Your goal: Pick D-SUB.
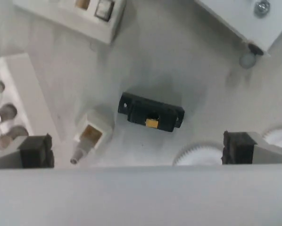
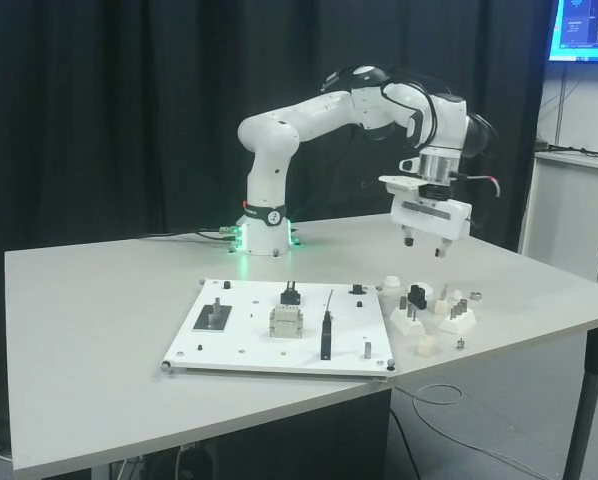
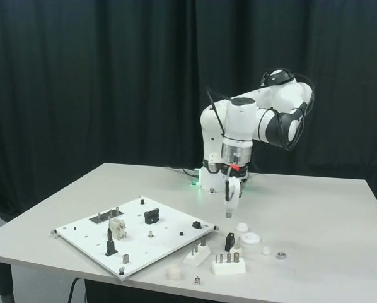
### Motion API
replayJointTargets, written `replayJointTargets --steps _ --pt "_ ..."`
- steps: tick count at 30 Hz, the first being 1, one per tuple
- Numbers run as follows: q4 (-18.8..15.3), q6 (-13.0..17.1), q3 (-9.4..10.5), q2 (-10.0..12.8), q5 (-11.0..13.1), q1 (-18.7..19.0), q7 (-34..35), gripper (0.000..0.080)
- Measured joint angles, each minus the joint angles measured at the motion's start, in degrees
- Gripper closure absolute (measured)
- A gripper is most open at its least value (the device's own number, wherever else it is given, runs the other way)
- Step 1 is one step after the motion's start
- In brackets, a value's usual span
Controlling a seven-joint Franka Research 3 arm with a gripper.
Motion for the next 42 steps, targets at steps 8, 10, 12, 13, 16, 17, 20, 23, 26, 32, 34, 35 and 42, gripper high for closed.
replayJointTargets --steps 8,10,12,13,16,17,20,23,26,32,34,35,42 --pt "0.4 0.0 0.55 0.0 -0.2 0.0 -10.2 0.0003" --pt "0.4 0.0 0.63 0.0 -0.4 0.0 -12.6 0.0003" --pt "0.4 0.0 0.73 0.0 -0.5 -0.1 -15.1 0.0003" --pt "0.4 0.0 0.78 0.0 -0.6 -0.1 -16.2 0.0003" --pt "0.4 0.1 0.98 0.0 -0.6 -0.3 -19.3 0.0003" --pt "0.4 0.1 1.06 0.0 -0.6 -0.3 -20.4 0.0003" --pt "0.4 0.1 1.25 0.0 -0.6 -0.6 -23.8 0.0003" --pt "0.4 0.1 1.42 0.0 -0.4 -0.8 -27.6 0.0003" --pt "0.4 0.1 1.63 0.0 0.1 -1.0 -30.7 0.0003" --pt "0.4 0.1 2.25 0.0 1.8 -1.4 -36.8 0.0003" --pt "0.4 0.1 2.52 0.0 2.3 -1.5 -38.7 0.0003" --pt "0.4 0.1 2.65 0.0 2.4 -1.6 -39.6 0.0003" --pt "0.4 0.8 3.81 0.0 4.1 -2.2 -47.2 0.0003"
